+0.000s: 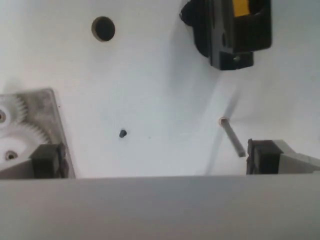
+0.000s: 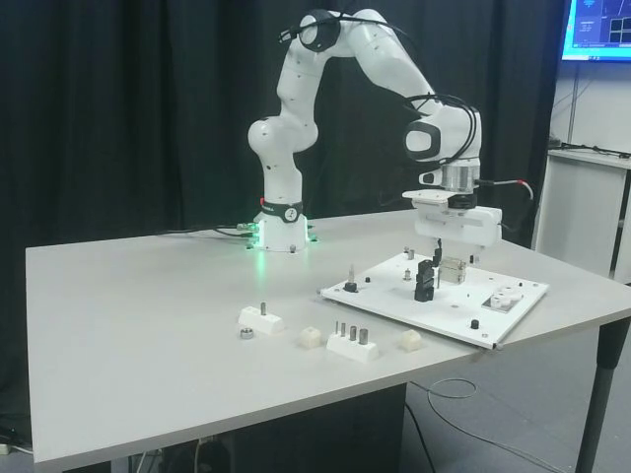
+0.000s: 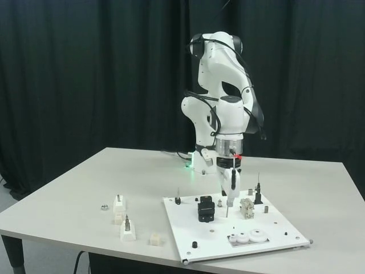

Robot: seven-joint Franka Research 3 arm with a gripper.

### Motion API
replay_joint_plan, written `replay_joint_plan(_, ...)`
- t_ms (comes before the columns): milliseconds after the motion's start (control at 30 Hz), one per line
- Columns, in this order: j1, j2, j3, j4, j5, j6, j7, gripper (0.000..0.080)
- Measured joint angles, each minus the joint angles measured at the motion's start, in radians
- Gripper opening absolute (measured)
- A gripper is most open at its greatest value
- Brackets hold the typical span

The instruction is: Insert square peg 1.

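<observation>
My gripper [image 1: 155,160] hangs open just above the white board [image 1: 150,90], its two black fingertips [image 1: 48,160] far apart and holding nothing. A thin grey pin [image 1: 233,137] stands in the board close to one fingertip. In the room views the gripper [image 2: 441,248] [image 3: 228,197] is over the middle of the board [image 2: 380,294] [image 3: 185,225]. Several small pegs stand in white holders [image 2: 352,342] [image 3: 126,229] on the table, well away from the gripper. I cannot tell which one is square peg 1.
On the board sit a black fixture [image 1: 227,32] [image 2: 425,279] [image 3: 206,209], white gears [image 1: 12,135] [image 2: 508,296] [image 3: 249,236], a round hole [image 1: 103,28] and upright pins [image 3: 258,194]. Small white blocks [image 2: 261,316] [image 3: 118,203] and a nut [image 2: 246,333] lie on the grey table.
</observation>
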Motion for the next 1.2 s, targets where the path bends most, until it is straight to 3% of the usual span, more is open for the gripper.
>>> replay_joint_plan(300, 0.04, 0.038, -0.042, 0.025, 0.016, 0.0, 0.001, 0.08)
replay_joint_plan(833, 0.151, 0.076, -0.151, 0.04, 0.056, -0.001, 0.001, 0.08)
replay_joint_plan(1200, 0.187, 0.106, -0.181, 0.048, 0.078, -0.001, 0.0, 0.08)
